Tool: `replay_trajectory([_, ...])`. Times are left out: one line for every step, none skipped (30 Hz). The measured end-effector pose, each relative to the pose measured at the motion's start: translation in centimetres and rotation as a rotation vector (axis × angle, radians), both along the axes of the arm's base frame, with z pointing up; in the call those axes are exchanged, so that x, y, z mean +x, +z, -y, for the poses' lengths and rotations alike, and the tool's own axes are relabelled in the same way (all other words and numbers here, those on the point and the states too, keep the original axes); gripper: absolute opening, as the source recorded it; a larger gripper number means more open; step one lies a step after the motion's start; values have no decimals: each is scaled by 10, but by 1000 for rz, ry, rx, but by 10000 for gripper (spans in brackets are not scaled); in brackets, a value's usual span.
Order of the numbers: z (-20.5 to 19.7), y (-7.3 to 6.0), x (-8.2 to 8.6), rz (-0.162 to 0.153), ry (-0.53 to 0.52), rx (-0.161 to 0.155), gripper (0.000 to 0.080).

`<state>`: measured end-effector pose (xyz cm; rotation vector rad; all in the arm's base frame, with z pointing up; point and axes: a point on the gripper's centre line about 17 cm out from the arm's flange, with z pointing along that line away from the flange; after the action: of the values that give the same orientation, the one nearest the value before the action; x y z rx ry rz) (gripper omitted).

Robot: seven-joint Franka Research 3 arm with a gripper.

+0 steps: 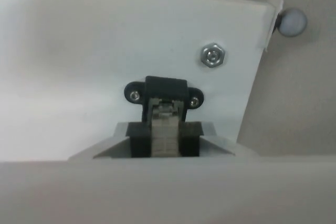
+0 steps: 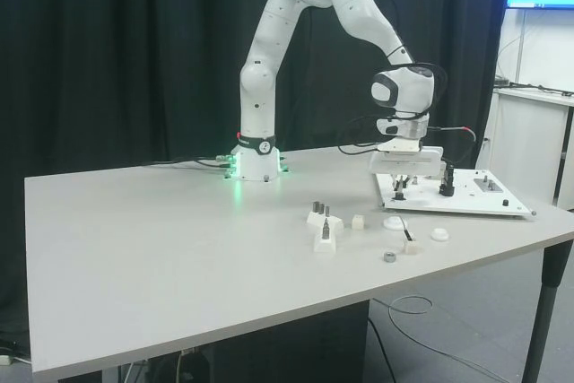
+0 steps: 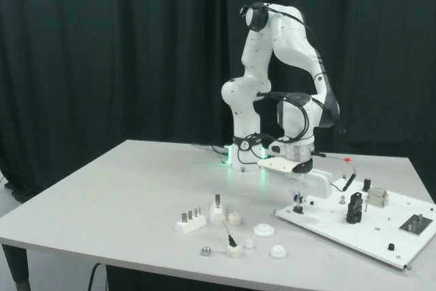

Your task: Insert Ethernet.

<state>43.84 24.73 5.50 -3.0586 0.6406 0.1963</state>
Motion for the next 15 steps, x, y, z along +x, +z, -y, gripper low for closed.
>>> replay_trajectory([0,0,0,2,2,-2,104])
replay_trajectory([0,0,0,4,4,-4,104])
replay_trajectory([0,0,1,6,5,-6,104])
replay_trajectory([0,0,1,8,5,-7,104])
replay_trajectory([0,0,0,9,4,-8,104])
replay_trajectory([0,0,0,10,3,-9,104])
replay_trajectory([0,0,0,11,2,-10,104])
replay_trajectory([0,0,0,12,1,-10,104])
replay_trajectory([0,0,0,12,1,-10,104])
replay_trajectory([0,0,0,12,0,-10,104])
replay_trajectory([0,0,0,12,-1,-10,104])
replay_trajectory([0,0,0,12,-3,-11,104])
replay_trajectory([0,0,0,12,-5,-11,104])
replay_trajectory([0,0,0,12,-7,-11,104])
replay_trajectory([0,0,0,12,-7,-11,104])
